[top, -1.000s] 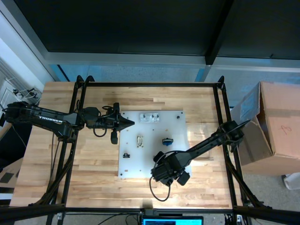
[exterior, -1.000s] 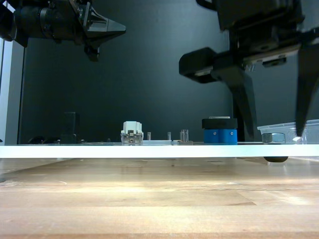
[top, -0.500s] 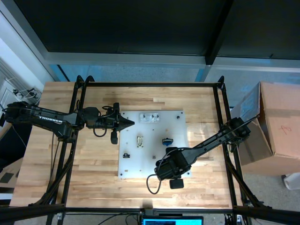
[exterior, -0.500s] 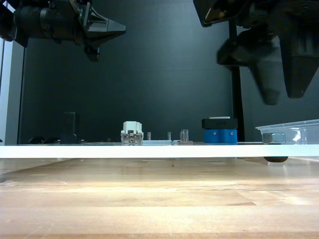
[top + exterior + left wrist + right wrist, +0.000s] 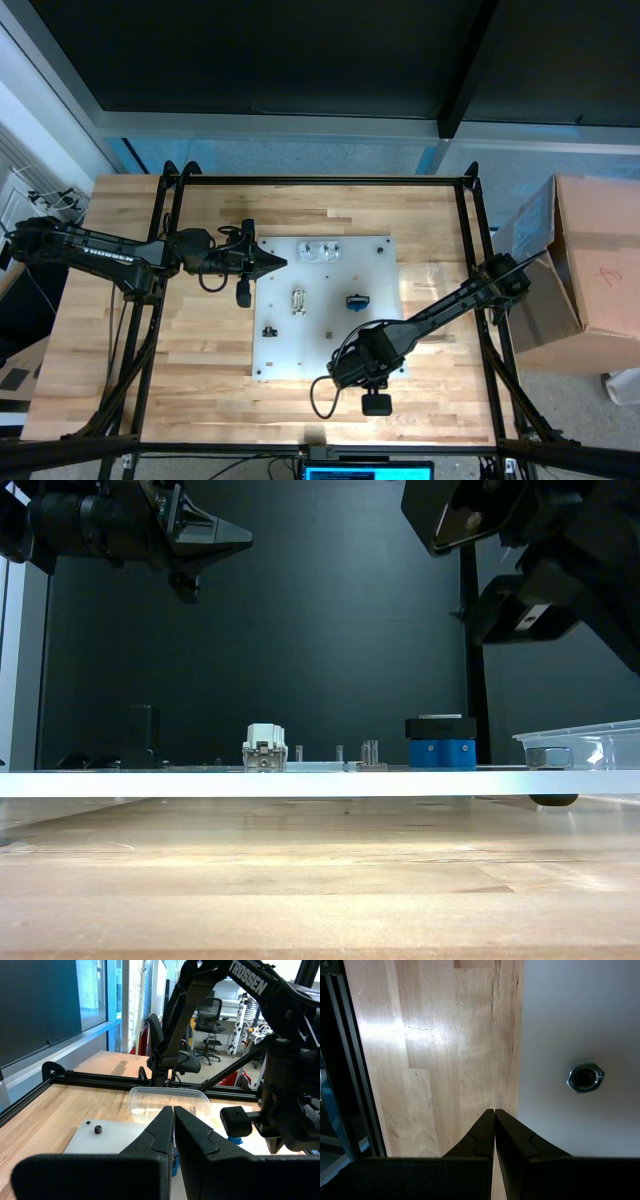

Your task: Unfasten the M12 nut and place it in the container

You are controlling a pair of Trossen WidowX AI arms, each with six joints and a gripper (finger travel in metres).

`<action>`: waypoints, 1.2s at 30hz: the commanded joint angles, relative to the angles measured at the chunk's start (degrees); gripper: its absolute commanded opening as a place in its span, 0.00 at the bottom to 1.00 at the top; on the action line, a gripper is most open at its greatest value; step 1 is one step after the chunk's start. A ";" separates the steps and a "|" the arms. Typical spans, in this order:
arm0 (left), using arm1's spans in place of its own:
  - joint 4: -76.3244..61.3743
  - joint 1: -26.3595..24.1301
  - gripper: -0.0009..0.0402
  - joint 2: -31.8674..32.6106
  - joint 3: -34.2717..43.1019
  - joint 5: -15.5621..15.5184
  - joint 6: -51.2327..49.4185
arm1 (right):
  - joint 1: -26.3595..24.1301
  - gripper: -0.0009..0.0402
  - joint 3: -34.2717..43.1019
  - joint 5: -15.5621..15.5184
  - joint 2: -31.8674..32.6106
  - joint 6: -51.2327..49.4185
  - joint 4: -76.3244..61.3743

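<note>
1. The right tool (image 5: 494, 1111), fingers pressed together and gripping nothing, hangs above the near edge of the white board (image 5: 570, 1015), where it meets the desk (image 5: 435, 1035).
2. The left tool (image 5: 173, 1108), also pressed together and holding nothing, hovers high over the board's far left side, well apart from the work.
3. The nut (image 5: 574, 1079) lies flat on the board near the right tool, clear of its fingers. The dark core at its centre looks to be the stud (image 5: 585, 1078), so the nut appears to sit on its stud, low down.
4. By this showing the nut has not come off, and whether it has been loosened cannot be told. Gripping, unscrewing, lifting and carrying all remain.
5. The clear container (image 5: 145, 1102) stands beyond the board's right edge. No nut shows inside it in the left wrist view, though the left tool's fingers hide part of it. In the low view the nut merely stands in front of it.
</note>
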 commanded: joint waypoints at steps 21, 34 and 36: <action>0.00 0.02 0.02 0.02 0.02 0.02 0.02 | -0.83 0.02 -5.18 18.36 -0.09 -0.90 0.94; 0.00 0.00 0.02 0.02 0.00 0.02 0.02 | -0.87 0.02 -4.79 14.71 -0.39 -0.83 1.01; 0.00 0.00 0.02 0.02 0.00 0.02 0.02 | -0.83 0.02 -4.31 10.69 -0.70 -0.28 1.25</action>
